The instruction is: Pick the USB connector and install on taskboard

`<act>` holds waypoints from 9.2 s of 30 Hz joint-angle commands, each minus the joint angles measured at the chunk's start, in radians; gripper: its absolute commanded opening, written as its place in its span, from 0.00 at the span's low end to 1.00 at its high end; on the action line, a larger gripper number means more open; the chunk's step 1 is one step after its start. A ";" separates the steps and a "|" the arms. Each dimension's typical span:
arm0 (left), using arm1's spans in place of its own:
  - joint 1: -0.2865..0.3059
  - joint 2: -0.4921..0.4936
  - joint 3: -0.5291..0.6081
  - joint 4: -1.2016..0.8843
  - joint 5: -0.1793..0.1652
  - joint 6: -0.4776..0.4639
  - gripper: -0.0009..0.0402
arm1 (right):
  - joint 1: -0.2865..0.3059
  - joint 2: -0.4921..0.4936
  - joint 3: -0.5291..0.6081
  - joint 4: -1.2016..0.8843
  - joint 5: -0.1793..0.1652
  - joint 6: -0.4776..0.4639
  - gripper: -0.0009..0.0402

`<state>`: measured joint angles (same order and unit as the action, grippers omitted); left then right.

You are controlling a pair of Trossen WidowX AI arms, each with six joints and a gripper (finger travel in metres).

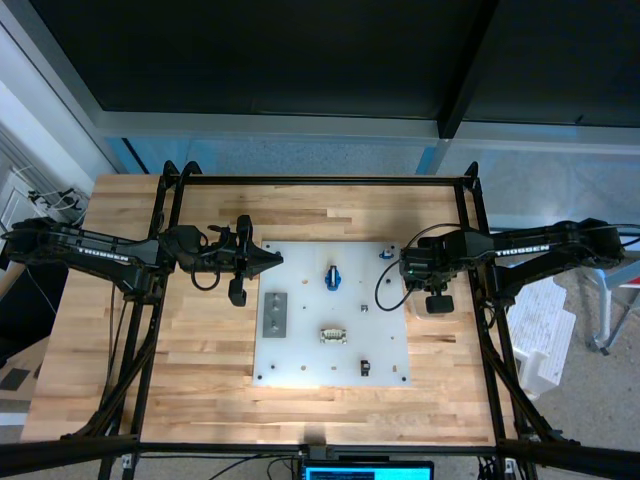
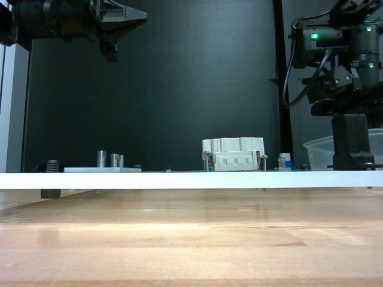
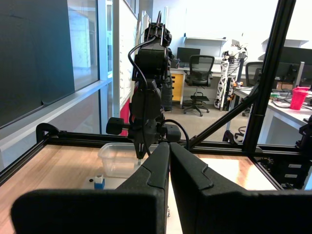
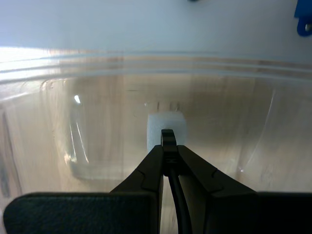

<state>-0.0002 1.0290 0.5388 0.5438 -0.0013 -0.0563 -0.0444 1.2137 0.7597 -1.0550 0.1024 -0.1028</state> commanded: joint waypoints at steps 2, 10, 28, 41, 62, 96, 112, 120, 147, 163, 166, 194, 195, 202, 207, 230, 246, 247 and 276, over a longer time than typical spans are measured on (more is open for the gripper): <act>0.000 0.000 0.000 0.000 0.000 0.000 0.02 | 0.000 -0.021 0.000 0.000 0.000 0.002 0.02; 0.000 0.000 0.000 0.000 0.000 0.000 0.02 | 0.001 -0.035 0.000 -0.001 0.001 0.016 0.02; 0.000 0.000 0.000 0.000 0.000 0.000 0.02 | 0.001 -0.035 0.000 -0.002 0.002 0.016 0.02; 0.000 0.000 0.000 0.000 0.000 0.000 0.02 | 0.041 -0.036 0.050 -0.044 0.002 0.075 0.02; 0.000 0.000 0.000 0.000 0.000 0.000 0.02 | 0.402 0.085 0.377 -0.220 0.002 0.377 0.02; 0.000 0.000 0.000 0.000 0.000 0.000 0.02 | 0.567 0.623 0.908 -0.270 -0.024 0.612 0.02; 0.000 0.000 0.000 0.000 0.000 0.000 0.02 | 0.571 0.701 0.955 -0.224 -0.022 0.615 0.02; 0.000 0.000 0.000 0.000 0.000 0.000 0.02 | 0.570 0.726 0.986 -0.229 -0.026 0.615 0.02; 0.000 0.000 0.000 0.000 0.000 0.000 0.02 | 0.571 0.774 1.021 -0.235 -0.042 0.613 0.02; 0.000 0.000 0.000 0.000 0.000 0.000 0.02 | 0.573 0.774 1.000 -0.213 -0.043 0.614 0.02; 0.000 0.000 0.000 0.000 0.000 0.000 0.02 | 0.573 0.774 1.000 -0.212 -0.043 0.613 0.02; 0.000 0.000 0.000 0.000 0.000 0.000 0.02 | 0.573 0.774 1.000 -0.197 -0.039 0.603 0.02; 0.000 0.000 0.000 0.000 0.000 0.000 0.02 | 0.573 0.774 1.000 -0.196 -0.039 0.603 0.02; 0.000 0.000 0.000 0.000 0.000 0.000 0.02 | 0.572 0.774 1.000 -0.192 -0.039 0.603 0.02; 0.000 0.000 0.000 0.000 0.000 0.000 0.02 | 0.573 0.774 1.000 -0.188 -0.039 0.603 0.02; 0.000 0.000 0.000 0.000 0.000 0.000 0.02 | 0.575 0.774 0.964 -0.159 -0.042 0.593 0.02; 0.000 0.000 0.000 0.000 0.000 0.000 0.02 | 0.577 0.769 0.905 -0.119 -0.051 0.592 0.02; 0.000 0.000 0.000 0.000 0.000 0.000 0.02 | 0.578 0.769 0.905 -0.118 -0.051 0.592 0.02; 0.000 0.000 0.000 0.000 0.000 0.000 0.02 | 0.590 0.752 0.913 -0.103 -0.051 0.597 0.15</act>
<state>-0.0002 1.0290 0.5388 0.5438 -0.0010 -0.0566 0.5438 1.9755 1.6672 -1.1622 0.0414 0.4931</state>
